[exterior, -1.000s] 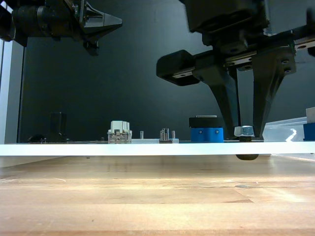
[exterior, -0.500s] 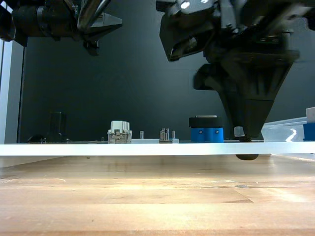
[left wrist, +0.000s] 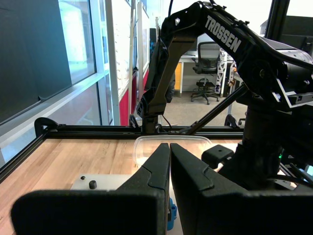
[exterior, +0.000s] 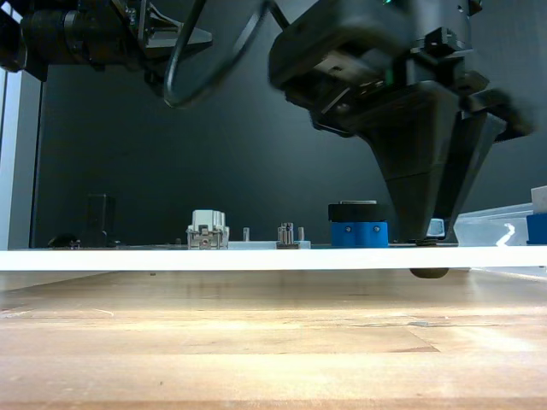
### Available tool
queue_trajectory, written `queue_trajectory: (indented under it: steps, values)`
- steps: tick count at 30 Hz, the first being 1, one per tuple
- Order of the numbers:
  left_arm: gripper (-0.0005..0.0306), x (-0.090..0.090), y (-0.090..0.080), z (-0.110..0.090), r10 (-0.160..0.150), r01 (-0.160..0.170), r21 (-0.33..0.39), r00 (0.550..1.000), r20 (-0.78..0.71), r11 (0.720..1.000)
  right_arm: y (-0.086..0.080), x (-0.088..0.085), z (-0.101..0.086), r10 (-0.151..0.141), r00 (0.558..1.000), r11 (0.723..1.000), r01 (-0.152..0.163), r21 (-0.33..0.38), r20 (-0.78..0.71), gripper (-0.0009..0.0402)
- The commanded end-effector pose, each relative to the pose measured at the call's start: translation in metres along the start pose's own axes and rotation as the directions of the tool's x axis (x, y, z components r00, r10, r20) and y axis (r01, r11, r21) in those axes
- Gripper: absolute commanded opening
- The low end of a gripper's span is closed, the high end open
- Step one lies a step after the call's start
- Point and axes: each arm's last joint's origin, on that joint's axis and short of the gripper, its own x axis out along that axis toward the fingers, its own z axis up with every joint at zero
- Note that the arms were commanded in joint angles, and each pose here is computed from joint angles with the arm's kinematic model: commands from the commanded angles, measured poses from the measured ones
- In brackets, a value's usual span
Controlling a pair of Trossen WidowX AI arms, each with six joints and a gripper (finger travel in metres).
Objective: Pick the M12 fastener and fasten on the M12 threads
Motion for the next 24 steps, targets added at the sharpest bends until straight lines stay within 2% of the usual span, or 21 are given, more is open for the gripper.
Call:
queue_trajectory:
  steps: [1,4,8,11,15,16,18,24]
  values:
    - [0.0,0.0,0.0,0.0,0.0,0.0,0.0,1.0,0.0,1.0,-0.0001,0.0005,0.0004,-0.002,1.0,0.977,0.002,0.212,0.003,0.0043]
    - [0.0,0.0,0.0,0.0,0.0,0.0,0.0,1.0,0.0,1.0,-0.0001,0.0005,0.0004,-0.002,1.0,0.93,0.001,0.368,0.004,0.0043]
    - [0.0,0.0,0.0,0.0,0.0,0.0,0.0,1.0,0.0,1.0,0.0,0.0005,0.0004,-0.002,1.0,0.855,-0.001,0.519,0.004,0.0043]
    - [0.0,0.0,0.0001,0.0,0.0,0.0,0.0,1.0,0.0,1.0,0.0,0.0005,0.0004,-0.002,1.0,0.785,-0.001,0.62,0.004,0.0043]
    - [0.0,0.0,0.0,0.0,0.0,0.0,0.0,1.0,0.0,1.0,0.0,0.0006,0.0006,-0.002,1.0,0.671,-0.002,0.741,0.004,0.0043]
    - [0.0,0.0,0.0,0.0,0.0,0.0,0.0,1.0,0.0,1.0,0.0,0.0005,0.0004,-0.002,1.0,0.641,-0.002,0.768,0.004,0.0043]
    - [0.0,0.0,0.0001,0.0001,0.0,0.0,0.0,1.0,0.001,1.0,0.0,0.0005,0.0004,-0.002,1.0,0.562,-0.002,0.827,0.004,0.0043]
    - [0.0,0.0,0.0,0.0,0.0,0.0,0.0,1.0,0.0,1.0,0.0,0.0005,0.0004,-0.002,1.0,0.278,-0.003,0.961,0.004,0.0043]
